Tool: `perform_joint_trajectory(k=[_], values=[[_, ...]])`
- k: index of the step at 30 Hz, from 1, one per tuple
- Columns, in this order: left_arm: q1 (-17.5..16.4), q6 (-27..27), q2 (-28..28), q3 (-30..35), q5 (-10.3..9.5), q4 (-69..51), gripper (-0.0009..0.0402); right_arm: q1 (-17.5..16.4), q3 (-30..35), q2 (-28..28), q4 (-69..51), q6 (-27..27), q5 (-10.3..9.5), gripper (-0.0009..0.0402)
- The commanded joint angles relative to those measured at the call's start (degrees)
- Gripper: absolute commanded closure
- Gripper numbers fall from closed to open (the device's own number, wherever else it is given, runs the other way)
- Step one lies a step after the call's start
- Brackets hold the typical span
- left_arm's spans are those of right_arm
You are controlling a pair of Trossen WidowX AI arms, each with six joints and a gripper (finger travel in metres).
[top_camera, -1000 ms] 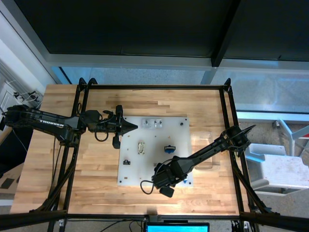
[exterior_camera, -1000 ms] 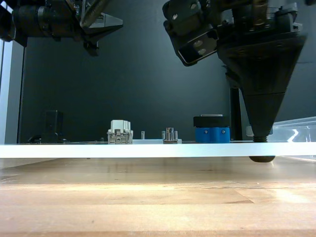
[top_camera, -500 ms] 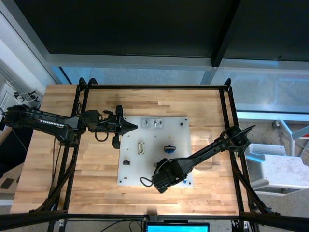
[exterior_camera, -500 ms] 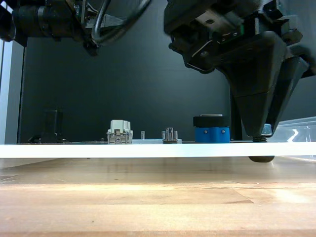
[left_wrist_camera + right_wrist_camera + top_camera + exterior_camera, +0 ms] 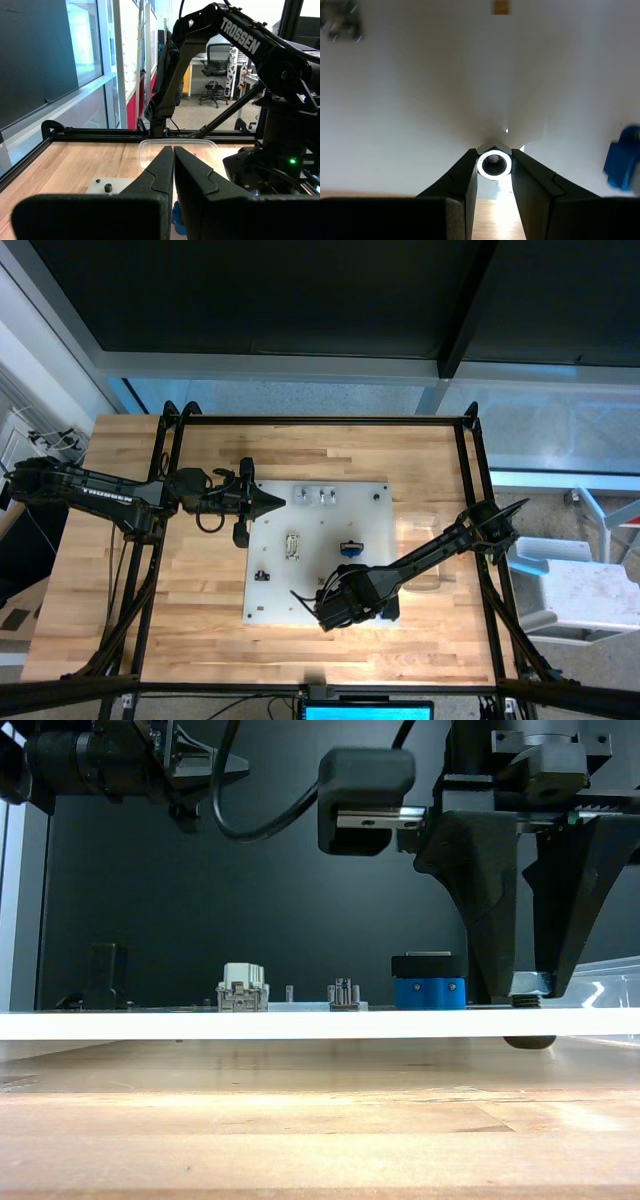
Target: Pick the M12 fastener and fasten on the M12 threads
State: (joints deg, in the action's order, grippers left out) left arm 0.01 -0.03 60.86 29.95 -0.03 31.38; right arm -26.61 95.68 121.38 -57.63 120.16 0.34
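The M12 nut [image 5: 494, 165] is clamped between the fingers of the right gripper [image 5: 528, 992] and seated atop its black stud [image 5: 527, 1003], at 5 o'clock on the white board [image 5: 270, 580]. The left gripper [image 5: 173, 150], fingers together, is held aloft at the board's 10 o'clock edge.

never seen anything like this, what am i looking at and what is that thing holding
Two robot arms stand at a wooden table with a white board on it. One picture looks down from above, one looks level along the table, and two come from cameras on the arms. The left gripper hangs high over the board's far left corner, fingers shut on nothing. The right gripper is at the board's near right edge, fingers shut on a small silver nut atop a black stud. Whether it is threaded on, I cannot tell.
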Motion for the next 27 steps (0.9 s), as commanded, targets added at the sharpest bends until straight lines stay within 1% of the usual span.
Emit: perform_joint_trajectory(k=[1,7,16,19,21,27], values=[[0.0,0.0,0.0,0.0,0.00,0.0,0.0393,0.0,0.0,0.0,-0.1,7.0,0.11,0.0381],[0.0,0.0,0.0,0.0,0.00,0.0,0.0393,0.0,0.0,0.0,-0.1,19.2,0.11,0.0381],[0.0,0.0,0.0,0.0,0.00,0.0,0.0393,0.0,0.0,0.0,-0.1,42.1,0.11,0.0381],[0.0,0.0,0.0,0.0,0.02,0.0,0.0393,0.0,0.0,0.0,-0.1,48.6,0.11,0.0381],[0.0,0.0,0.0,0.0,0.02,0.0,0.0393,0.0,0.0,0.0,-0.1,51.5,0.11,0.0381],[0.0,0.0,0.0,0.0,0.00,0.0,0.0393,0.0,0.0,0.0,-0.1,57.2,0.11,0.0381]])
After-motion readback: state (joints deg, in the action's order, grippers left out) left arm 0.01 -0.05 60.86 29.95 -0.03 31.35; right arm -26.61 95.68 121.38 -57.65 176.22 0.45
